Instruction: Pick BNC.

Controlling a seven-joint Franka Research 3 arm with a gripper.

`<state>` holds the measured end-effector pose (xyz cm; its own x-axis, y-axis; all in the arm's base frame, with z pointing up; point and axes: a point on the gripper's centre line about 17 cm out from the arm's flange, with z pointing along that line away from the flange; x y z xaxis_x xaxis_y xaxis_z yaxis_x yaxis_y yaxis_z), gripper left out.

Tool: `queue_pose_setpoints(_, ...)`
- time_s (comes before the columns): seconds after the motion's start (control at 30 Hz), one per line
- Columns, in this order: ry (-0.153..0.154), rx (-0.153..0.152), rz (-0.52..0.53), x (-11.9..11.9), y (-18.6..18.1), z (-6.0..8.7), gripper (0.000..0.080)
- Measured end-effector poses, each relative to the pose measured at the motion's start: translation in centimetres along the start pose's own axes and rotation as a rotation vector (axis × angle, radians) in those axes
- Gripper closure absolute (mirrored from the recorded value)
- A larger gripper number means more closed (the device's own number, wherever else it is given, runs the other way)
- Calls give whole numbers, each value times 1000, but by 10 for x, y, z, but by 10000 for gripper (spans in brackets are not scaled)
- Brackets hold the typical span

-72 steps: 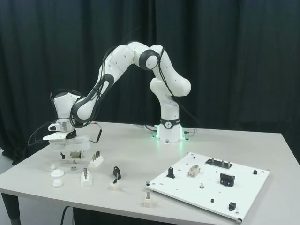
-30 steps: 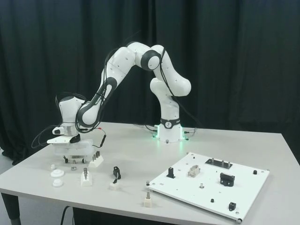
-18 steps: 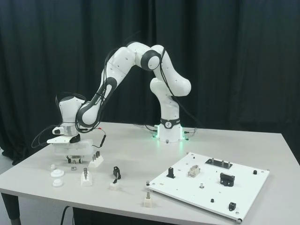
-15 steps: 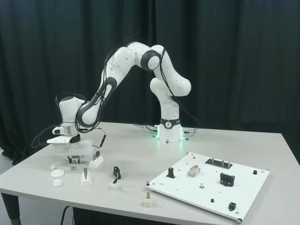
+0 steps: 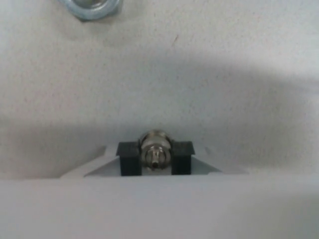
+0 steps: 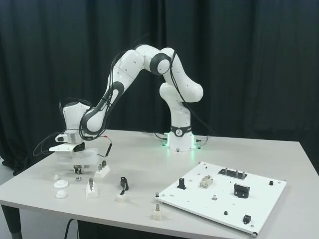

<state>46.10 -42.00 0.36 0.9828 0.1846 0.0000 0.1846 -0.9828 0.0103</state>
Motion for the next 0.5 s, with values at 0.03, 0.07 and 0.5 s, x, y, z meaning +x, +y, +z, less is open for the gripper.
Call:
queue_pose_setpoints(0.03, 2, -1, 1, 1, 1, -1, 676)
queue_pose_setpoints(0.07, 4, -3, 1, 1, 1, -2, 676)
queue_pose_setpoints(0.5, 34, -20, 3, 11, 8, -22, 676)
